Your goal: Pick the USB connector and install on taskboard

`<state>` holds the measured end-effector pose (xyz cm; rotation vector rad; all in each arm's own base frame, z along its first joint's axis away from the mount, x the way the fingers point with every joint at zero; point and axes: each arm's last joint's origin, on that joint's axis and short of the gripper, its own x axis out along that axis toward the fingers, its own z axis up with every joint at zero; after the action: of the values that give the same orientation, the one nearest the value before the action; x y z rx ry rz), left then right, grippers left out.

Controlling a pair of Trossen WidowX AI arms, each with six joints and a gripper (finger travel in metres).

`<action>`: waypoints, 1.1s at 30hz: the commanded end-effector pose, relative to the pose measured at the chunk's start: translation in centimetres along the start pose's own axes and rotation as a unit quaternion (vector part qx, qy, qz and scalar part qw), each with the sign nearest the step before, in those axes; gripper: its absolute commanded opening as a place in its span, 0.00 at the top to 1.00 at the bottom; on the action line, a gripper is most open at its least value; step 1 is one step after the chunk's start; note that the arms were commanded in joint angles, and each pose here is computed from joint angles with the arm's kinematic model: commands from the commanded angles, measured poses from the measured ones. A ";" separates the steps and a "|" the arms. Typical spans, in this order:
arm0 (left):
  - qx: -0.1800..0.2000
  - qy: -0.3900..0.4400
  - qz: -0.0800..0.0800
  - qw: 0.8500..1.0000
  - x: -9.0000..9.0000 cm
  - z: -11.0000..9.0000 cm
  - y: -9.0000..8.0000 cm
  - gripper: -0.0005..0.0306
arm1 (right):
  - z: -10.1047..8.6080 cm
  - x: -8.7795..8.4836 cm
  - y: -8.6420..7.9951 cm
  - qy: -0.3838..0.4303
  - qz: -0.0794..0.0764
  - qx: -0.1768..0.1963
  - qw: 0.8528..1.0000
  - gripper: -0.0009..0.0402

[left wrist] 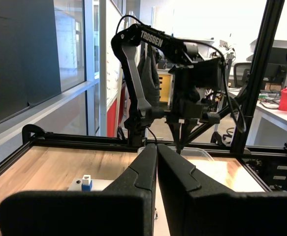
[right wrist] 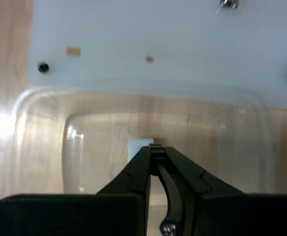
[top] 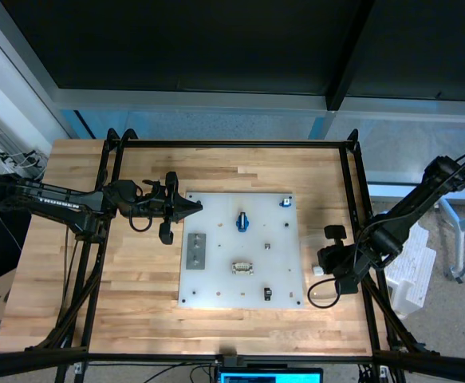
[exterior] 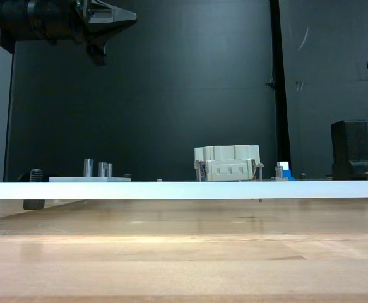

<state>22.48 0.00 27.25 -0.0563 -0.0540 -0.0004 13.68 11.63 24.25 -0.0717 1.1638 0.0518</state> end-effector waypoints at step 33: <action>0.000 0.000 0.000 1.000 0.0 0.0 0.0 0.98 | 13.2 3.6 5.9 0.005 -0.026 0.071 0.997 0.98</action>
<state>22.48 0.00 27.25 -0.0567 -0.0540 -0.0008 26.34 18.51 26.05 0.0264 1.1717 -0.0761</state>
